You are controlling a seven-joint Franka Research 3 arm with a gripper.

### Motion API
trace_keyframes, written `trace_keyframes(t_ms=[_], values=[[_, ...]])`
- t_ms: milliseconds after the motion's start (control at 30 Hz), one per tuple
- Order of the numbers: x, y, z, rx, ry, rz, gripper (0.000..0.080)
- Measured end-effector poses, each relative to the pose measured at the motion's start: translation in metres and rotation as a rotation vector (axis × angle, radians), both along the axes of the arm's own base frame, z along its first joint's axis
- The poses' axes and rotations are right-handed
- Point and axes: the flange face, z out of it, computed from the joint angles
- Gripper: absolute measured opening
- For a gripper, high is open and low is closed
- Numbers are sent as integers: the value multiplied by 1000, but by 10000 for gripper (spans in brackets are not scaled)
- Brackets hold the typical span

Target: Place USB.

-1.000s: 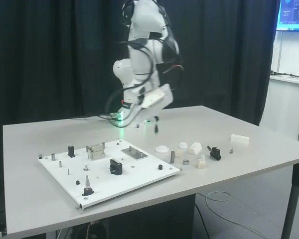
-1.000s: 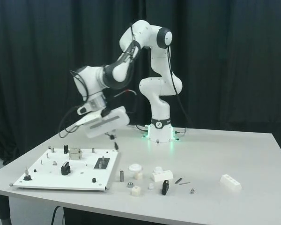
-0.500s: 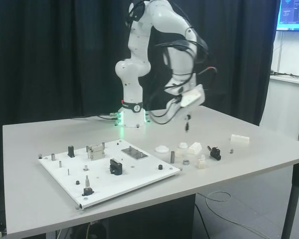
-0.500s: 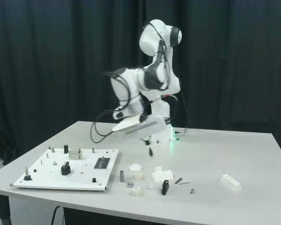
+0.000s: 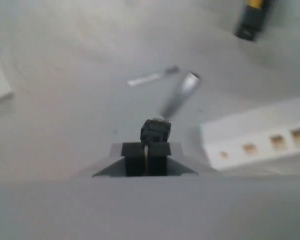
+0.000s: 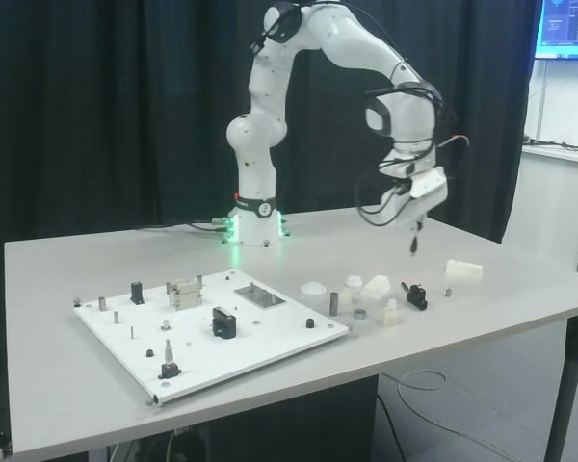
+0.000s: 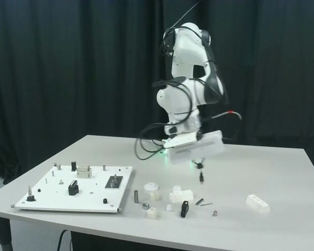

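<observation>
Second room view puts the white board (image 7: 76,189) nearest on the left of the grey table (image 7: 261,230), studded with small pegs and black fittings, and to its right a loose scatter of parts: a white disc (image 7: 150,186), a dark upright cylinder (image 7: 136,196), a black clip (image 7: 184,209), a thin metal pin (image 7: 199,201) and, further right, a white block with holes (image 7: 257,203). Above that scatter, between the clip and the block, hangs the gripper (image 7: 200,177), well clear of the tabletop. Its two fingers are pressed narrowly together on a small dark USB plug (image 7: 201,178), which hangs with its long axis roughly vertical and its free end pointing down at the table. In the wrist view the black fingers (image 5: 134,157) show only a thin slit between them, with the USB plug (image 5: 155,131) sticking out past their tips; below it lie the metal pin (image 5: 179,94) and a flat metal sliver (image 5: 151,77), with the white block with holes (image 5: 260,137) just beside them. Beyond the gripper, the white arm (image 7: 191,78) bends back to its base (image 6: 256,223) at the far side of the table, where a green light glows, and black curtains close the room behind.
</observation>
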Motion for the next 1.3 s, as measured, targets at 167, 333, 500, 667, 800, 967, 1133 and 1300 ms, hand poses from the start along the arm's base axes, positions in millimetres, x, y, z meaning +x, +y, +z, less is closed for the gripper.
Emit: trace_keyframes(t_ms=[167, 333, 500, 667, 800, 967, 1133, 1300], values=[[-3, 39, -8, -12, -43, 0, 9], [-7, 67, -18, -22, -68, -13, 9], [-10, 88, -29, -32, -85, -12, 9], [-12, 101, -39, -42, -96, -6, 9], [-12, 109, -45, -50, -104, 1, 9], [-10, 115, -51, -59, -105, -15, 9], [-7, 118, -54, -64, -107, -20, 122], [-4, 121, -54, -65, -111, -20, 122]])
